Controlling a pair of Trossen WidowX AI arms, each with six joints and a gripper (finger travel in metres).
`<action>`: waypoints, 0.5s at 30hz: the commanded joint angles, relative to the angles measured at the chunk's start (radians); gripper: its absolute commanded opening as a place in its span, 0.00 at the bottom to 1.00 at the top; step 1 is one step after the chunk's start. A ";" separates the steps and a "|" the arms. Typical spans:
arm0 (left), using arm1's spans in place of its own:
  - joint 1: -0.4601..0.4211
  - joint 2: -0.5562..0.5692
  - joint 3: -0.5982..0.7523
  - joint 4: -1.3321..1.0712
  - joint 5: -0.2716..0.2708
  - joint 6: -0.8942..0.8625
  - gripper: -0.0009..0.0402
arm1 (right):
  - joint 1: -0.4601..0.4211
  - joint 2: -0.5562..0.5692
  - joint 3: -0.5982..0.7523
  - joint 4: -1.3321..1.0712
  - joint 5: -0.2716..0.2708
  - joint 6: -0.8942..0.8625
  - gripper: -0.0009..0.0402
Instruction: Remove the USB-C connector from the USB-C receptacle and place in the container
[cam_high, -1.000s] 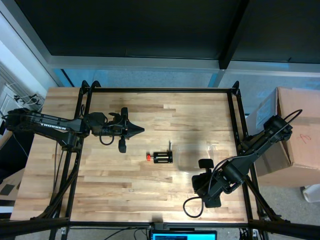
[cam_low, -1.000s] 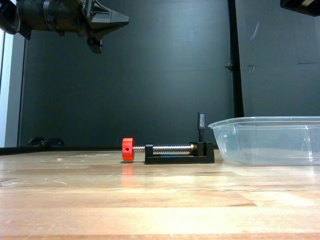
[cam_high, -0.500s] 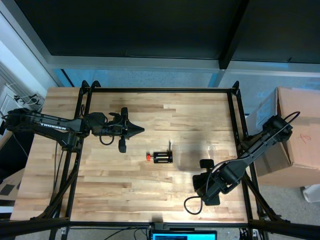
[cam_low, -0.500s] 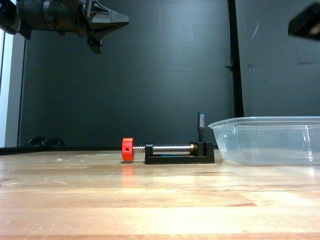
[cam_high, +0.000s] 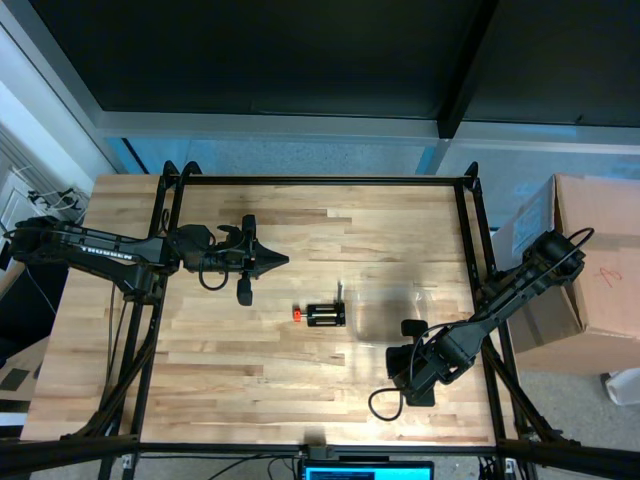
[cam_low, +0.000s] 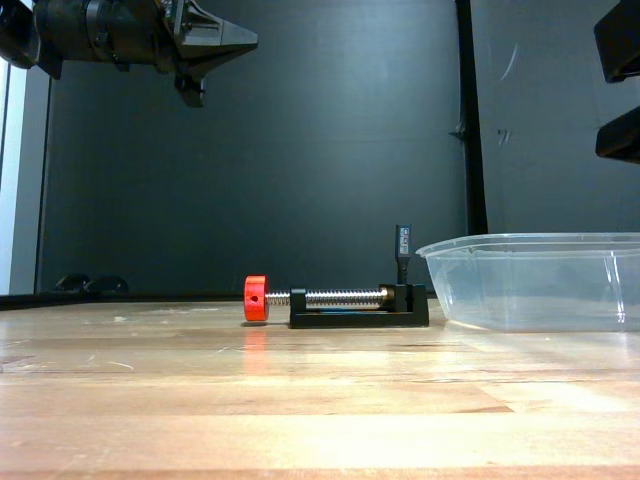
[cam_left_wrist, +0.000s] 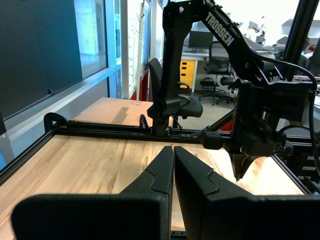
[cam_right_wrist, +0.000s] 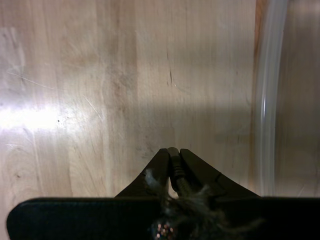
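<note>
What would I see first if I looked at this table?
The red-knobbed clamp at mid-table, with the USB-C connector standing upright in its seat beside the clear container. The left gripper hovers high at left, jaws shut; the right gripper points down by the container's near edge, jaws shut.

1. "trossen", white, on the black left arm's link (cam_high: 105, 252), at 9 o'clock of the wooden table (cam_high: 300, 380).
2. "trossen" on the black right arm's upper link (cam_left_wrist: 220, 27).
3. white label (cam_low: 403, 238) on the black usb-c connector (cam_low: 402, 262): unreadable.
</note>
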 joint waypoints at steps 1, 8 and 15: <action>0.000 0.000 0.000 0.000 0.000 0.001 0.02 | 0.000 0.000 0.000 0.001 0.011 0.001 0.02; 0.000 0.000 0.000 0.000 0.000 0.000 0.02 | -0.001 0.000 0.000 0.002 0.014 0.008 0.03; 0.000 0.000 0.000 0.000 0.000 0.000 0.02 | -0.001 0.000 0.000 0.002 0.014 0.013 0.20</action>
